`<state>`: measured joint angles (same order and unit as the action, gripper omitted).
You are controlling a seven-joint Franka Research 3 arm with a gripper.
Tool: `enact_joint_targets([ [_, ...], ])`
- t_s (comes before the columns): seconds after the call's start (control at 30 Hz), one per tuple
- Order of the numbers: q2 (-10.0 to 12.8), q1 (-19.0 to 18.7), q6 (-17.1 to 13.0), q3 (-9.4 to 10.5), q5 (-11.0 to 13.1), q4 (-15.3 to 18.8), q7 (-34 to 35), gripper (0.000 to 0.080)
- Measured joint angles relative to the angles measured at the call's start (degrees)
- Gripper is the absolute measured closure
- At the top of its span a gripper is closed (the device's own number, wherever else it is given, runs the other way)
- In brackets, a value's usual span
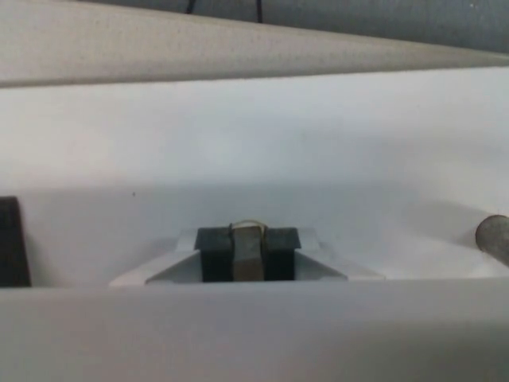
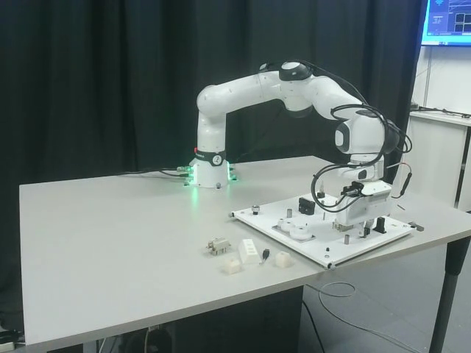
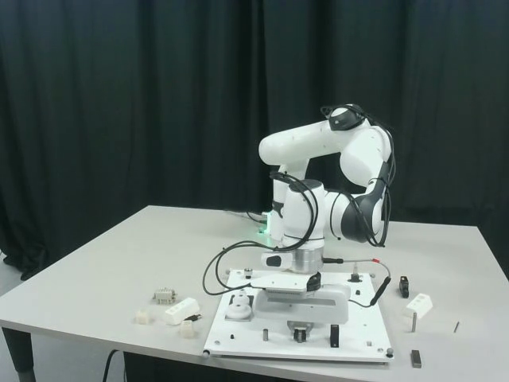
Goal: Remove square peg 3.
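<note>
In the wrist view my gripper (image 1: 247,256) is shut on a small square peg (image 1: 247,253), which stands upright between the two black fingers (image 1: 213,255). Pale grey metal (image 1: 163,273) spreads out to both sides below the fingertips. In the first room view the gripper (image 2: 344,234) points straight down, low over the front part of the white board (image 2: 257,218). The second room view shows the gripper (image 3: 300,333) near the front edge of that board (image 3: 358,344). From the room views the peg is too small to make out.
A black upright piece (image 3: 334,335) stands on the board right beside the gripper, and white round parts (image 3: 238,306) lie further left. Small white and grey parts (image 3: 181,310) lie on the table left of the board. A white block (image 3: 418,304) and pins (image 3: 413,321) lie to its right.
</note>
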<state>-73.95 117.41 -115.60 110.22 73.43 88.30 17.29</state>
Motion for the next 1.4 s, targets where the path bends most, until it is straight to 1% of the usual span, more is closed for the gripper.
enact_joint_targets([
  [0.23, 0.0, 0.01, 0.02, -0.01, -0.01, 0.0, 0.23, 0.0725],
  [1.4, 0.0, 0.03, 0.18, -0.08, -0.14, -0.02, 6.28, 0.0724],
])
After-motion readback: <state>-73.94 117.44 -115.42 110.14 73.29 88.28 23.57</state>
